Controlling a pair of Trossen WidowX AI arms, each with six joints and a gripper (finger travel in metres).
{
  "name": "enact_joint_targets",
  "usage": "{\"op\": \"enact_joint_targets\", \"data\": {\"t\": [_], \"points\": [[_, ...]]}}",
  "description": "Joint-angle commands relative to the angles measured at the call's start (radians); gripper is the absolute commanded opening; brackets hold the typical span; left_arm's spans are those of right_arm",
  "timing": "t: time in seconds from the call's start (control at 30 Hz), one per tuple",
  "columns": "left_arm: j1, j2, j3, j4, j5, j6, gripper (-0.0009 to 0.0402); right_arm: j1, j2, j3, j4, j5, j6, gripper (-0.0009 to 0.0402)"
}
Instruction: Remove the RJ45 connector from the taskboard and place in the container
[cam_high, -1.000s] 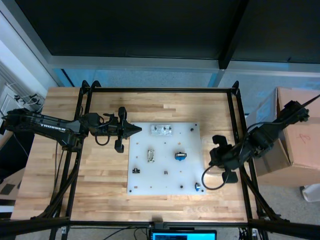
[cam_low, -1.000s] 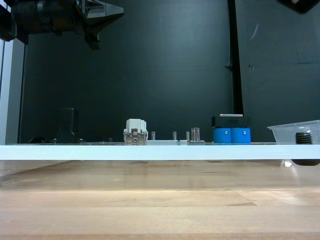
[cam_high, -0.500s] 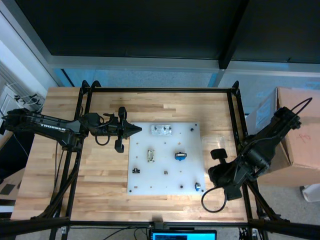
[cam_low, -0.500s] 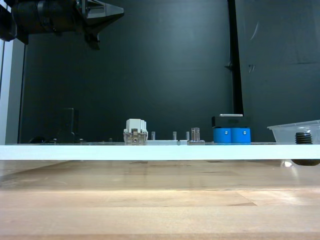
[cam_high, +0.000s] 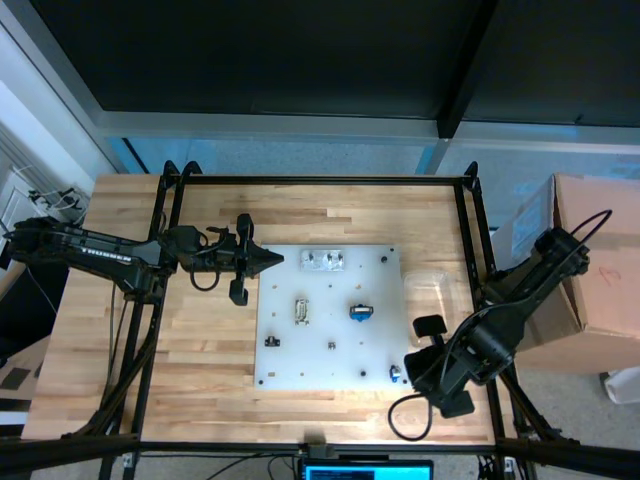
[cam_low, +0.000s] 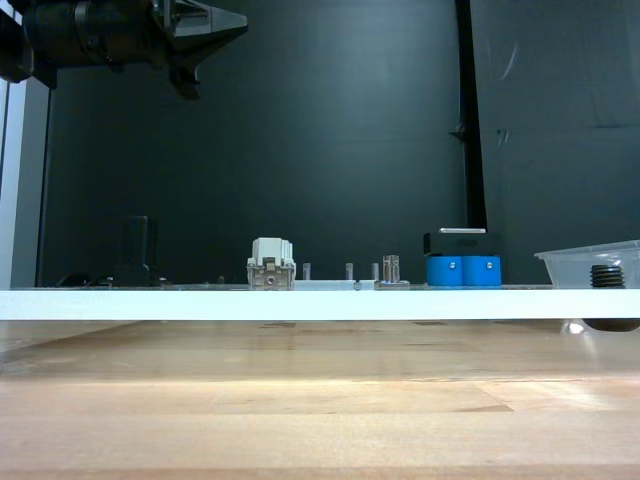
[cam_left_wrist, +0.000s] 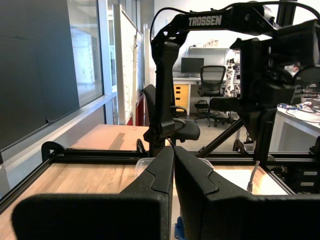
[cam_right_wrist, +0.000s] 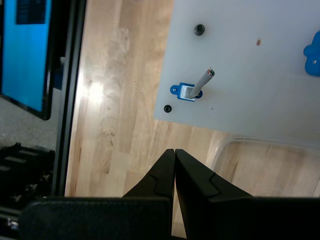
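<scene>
one rj45 connector in its seat, two shut grippers, neither holding anything

the single rj45 connector sits in its blue seat at the near right corner of the one white taskboard. a short grey cable stub rises from it at a tilt. how deep it sits cannot be told. nothing grips it.

the right gripper hovers over the bare wood just off that corner, its two fingers pressed together and empty, pointing toward the connector. the one clear container lies just beside it, along the board's right edge.

the left gripper hangs high off the board's far left corner, well apart from the connector. its two fingers are closed on each other, with nothing between them.

the board also carries one blue block with two screws on its face, one pale connector housing and one silver block.

one cardboard box stands beyond the table's right edge.
</scene>
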Motion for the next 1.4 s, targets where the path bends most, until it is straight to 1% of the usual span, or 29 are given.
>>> {"op": "enact_joint_targets", "data": {"t": [0.03,0.37,0.83,1.03,1.4], "points": [[0.0,0.0,0.0,0.0,0.0,0.0,0.0,0.001,0.027,-0.002,0.001,0.0,0.02,0.0009],[0.0,0.0,0.0,0.0,0.0,0.0,0.0,0.001,0.1,-0.002,0.06,0.008,0.021,0.011],[0.0,0.0,0.0,0.0,0.0,0.0,0.0,0.002,0.167,-0.002,0.114,0.008,0.045,0.0197],[0.0,0.0,0.0,0.0,0.0,0.0,0.0,0.004,0.196,-0.004,0.124,0.008,0.047,0.0221],[0.0,0.0,0.0,0.0,0.0,0.0,0.0,0.008,0.246,-0.006,0.152,0.007,0.047,0.0222]]}}
